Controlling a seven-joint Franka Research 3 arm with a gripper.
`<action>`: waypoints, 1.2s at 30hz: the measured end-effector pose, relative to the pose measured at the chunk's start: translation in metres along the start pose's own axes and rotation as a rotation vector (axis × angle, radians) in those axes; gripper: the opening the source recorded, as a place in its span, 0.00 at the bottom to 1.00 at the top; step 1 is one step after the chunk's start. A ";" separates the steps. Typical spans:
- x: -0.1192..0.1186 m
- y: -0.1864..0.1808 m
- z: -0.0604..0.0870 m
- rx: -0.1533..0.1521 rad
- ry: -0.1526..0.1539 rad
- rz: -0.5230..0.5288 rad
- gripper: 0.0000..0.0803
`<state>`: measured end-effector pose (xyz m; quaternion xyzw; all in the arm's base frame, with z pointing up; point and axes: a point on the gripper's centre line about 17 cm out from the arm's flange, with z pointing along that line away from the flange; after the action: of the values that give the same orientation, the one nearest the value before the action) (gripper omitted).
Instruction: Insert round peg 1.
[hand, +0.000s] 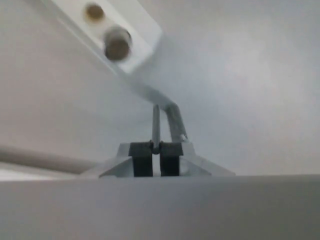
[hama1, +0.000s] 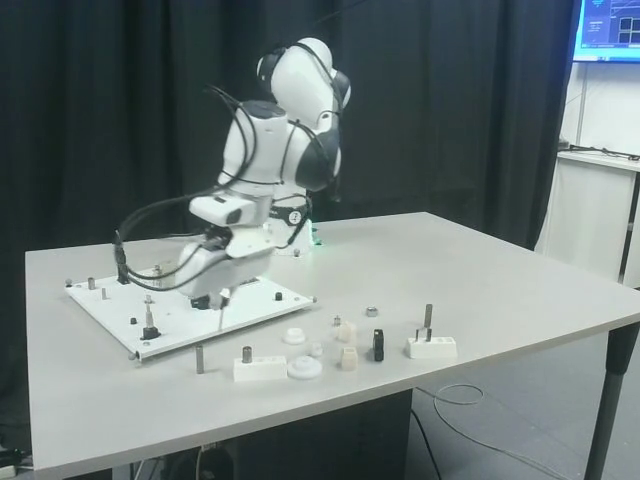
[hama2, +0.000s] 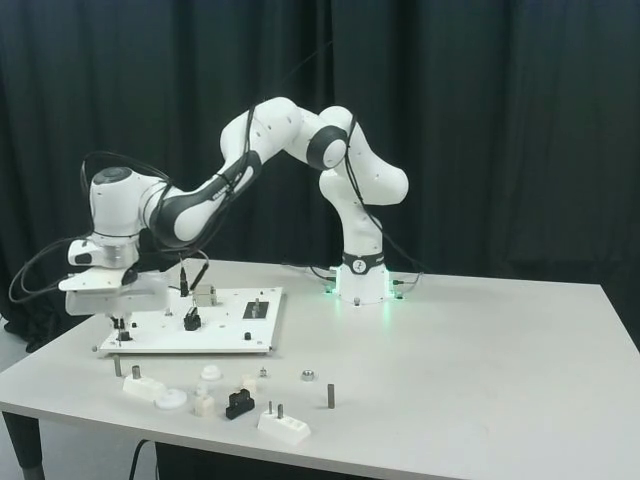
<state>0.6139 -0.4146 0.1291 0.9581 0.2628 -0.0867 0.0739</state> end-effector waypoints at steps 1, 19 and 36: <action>-0.006 0.003 0.000 0.001 -0.005 0.005 0.04; -0.112 0.031 -0.003 0.051 -0.064 0.047 0.04; -0.198 0.028 0.000 0.134 -0.097 0.065 0.04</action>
<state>0.4613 -0.5357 0.1725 0.9636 0.2213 -0.1482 0.0251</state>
